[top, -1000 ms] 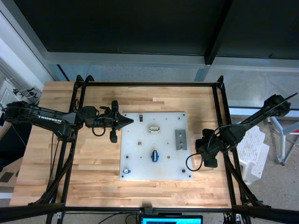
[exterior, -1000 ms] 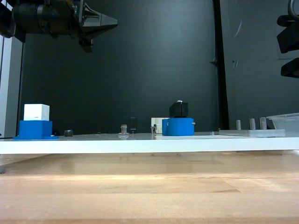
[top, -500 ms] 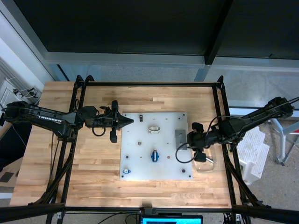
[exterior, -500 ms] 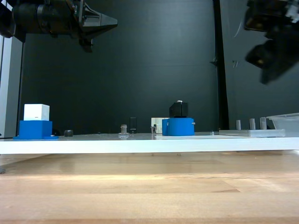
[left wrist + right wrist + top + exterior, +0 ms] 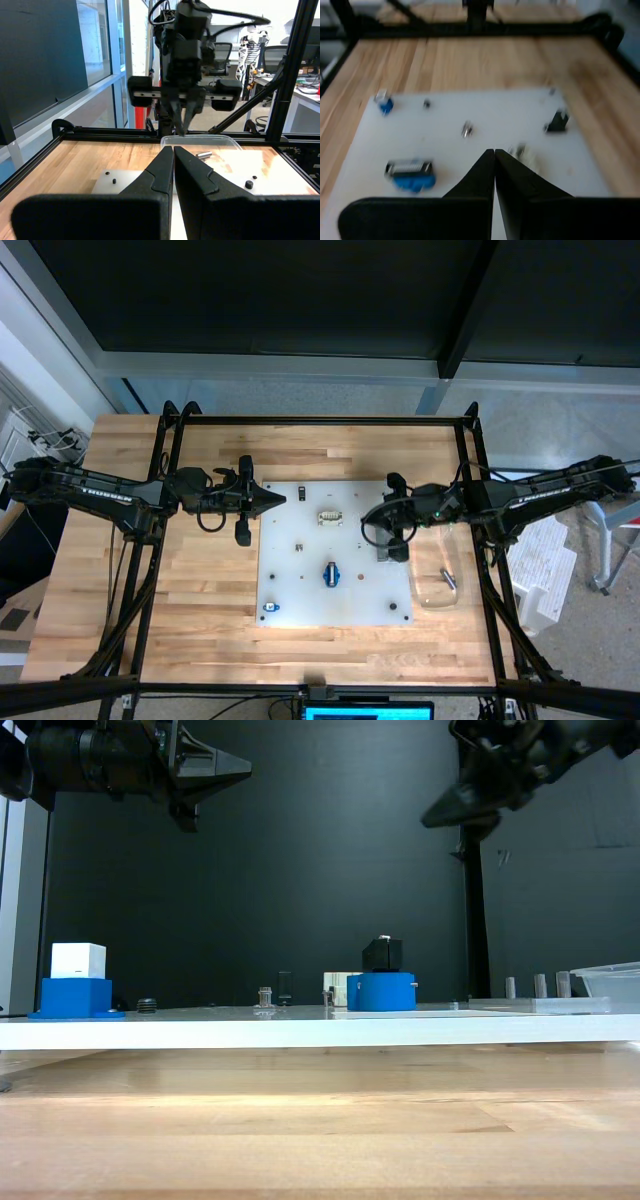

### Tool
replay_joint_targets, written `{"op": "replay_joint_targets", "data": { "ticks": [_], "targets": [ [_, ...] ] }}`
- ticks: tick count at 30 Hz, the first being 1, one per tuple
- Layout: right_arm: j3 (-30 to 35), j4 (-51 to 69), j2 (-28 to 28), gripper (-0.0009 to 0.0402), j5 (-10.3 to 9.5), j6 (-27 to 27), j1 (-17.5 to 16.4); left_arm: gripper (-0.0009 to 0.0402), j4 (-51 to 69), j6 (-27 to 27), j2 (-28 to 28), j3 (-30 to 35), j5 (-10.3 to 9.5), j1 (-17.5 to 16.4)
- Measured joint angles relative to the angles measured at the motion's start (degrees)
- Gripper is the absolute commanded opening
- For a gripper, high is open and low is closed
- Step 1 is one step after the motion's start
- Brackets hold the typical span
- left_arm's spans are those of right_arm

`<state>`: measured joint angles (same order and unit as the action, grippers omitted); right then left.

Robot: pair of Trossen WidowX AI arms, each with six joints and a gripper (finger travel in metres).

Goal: Remove the 16mm cylinder and place in the container

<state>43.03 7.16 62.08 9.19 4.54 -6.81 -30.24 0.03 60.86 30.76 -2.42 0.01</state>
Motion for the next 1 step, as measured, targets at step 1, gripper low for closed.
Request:
{"op": "replay_joint_targets", "data": {
  "ticks": [1],
  "targets": [
    [-0.39,-2.05,0.02,-0.0001,-1.38,-0.44,0.92,0.0000,0.00,0.00,0.00,-0.02,-0.02,0.00]
  ]
}}
